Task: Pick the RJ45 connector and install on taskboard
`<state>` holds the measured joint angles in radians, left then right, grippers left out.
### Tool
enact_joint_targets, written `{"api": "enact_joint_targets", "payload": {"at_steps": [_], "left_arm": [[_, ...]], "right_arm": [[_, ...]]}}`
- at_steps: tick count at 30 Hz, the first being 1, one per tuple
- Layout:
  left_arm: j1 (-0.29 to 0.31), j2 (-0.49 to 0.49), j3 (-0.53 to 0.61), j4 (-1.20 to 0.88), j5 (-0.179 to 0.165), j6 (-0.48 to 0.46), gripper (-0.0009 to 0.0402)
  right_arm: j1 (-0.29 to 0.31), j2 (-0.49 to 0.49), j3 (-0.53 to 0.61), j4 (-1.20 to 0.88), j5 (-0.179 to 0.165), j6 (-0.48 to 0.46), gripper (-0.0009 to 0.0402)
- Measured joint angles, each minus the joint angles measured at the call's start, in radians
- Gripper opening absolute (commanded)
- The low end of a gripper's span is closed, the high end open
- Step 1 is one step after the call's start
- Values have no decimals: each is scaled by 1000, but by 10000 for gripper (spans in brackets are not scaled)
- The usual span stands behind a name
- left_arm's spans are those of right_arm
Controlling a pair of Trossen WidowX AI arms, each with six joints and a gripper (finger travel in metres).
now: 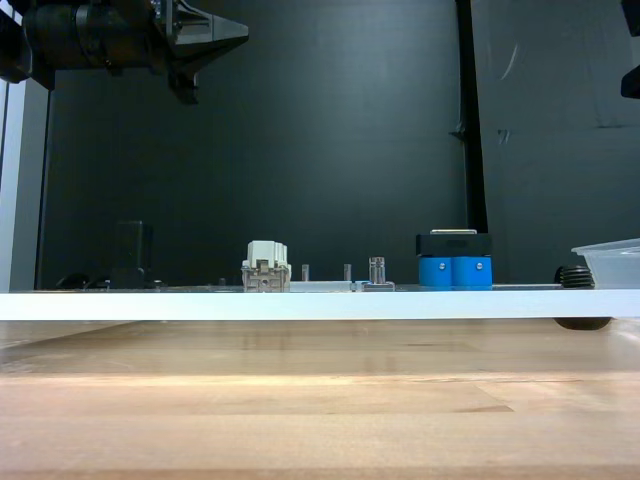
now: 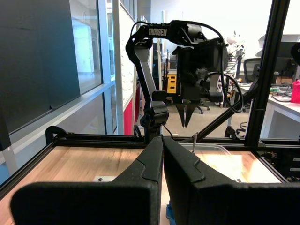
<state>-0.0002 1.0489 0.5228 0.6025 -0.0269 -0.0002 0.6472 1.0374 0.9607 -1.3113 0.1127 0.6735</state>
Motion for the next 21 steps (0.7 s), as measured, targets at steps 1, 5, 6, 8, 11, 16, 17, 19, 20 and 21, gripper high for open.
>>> {"api": "enact_joint_targets", "payload": {"at_steps": [1, 5, 6, 8, 11, 16, 17, 19, 20, 21], "left_arm": [[0, 0, 0, 0, 0, 0, 0], [0, 0, 0, 0, 0, 0, 0], [0, 0, 0, 0, 0, 0, 0], [0, 0, 0, 0, 0, 0, 0], [0, 0, 0, 0, 0, 0, 0], [0, 0, 0, 0, 0, 0, 0], [0, 0, 0, 0, 0, 0, 0], [0, 0, 0, 0, 0, 0, 0], [0, 0, 0, 0, 0, 0, 0], [0, 0, 0, 0, 0, 0, 0]], "right_arm": [[3, 4, 0, 3, 0, 8, 55], [10, 25, -2, 30, 0, 26, 96], [11, 31, -2, 37, 2, 27, 106], [13, 43, -3, 54, 20, 27, 126], [15, 62, -4, 70, 31, 27, 154], [17, 71, -11, 85, 52, 26, 191], [18, 71, -16, 92, 52, 26, 196], [19, 72, -26, 110, 52, 26, 203], [20, 72, -33, 121, 52, 26, 206], [21, 72, -40, 130, 52, 26, 208]]}}
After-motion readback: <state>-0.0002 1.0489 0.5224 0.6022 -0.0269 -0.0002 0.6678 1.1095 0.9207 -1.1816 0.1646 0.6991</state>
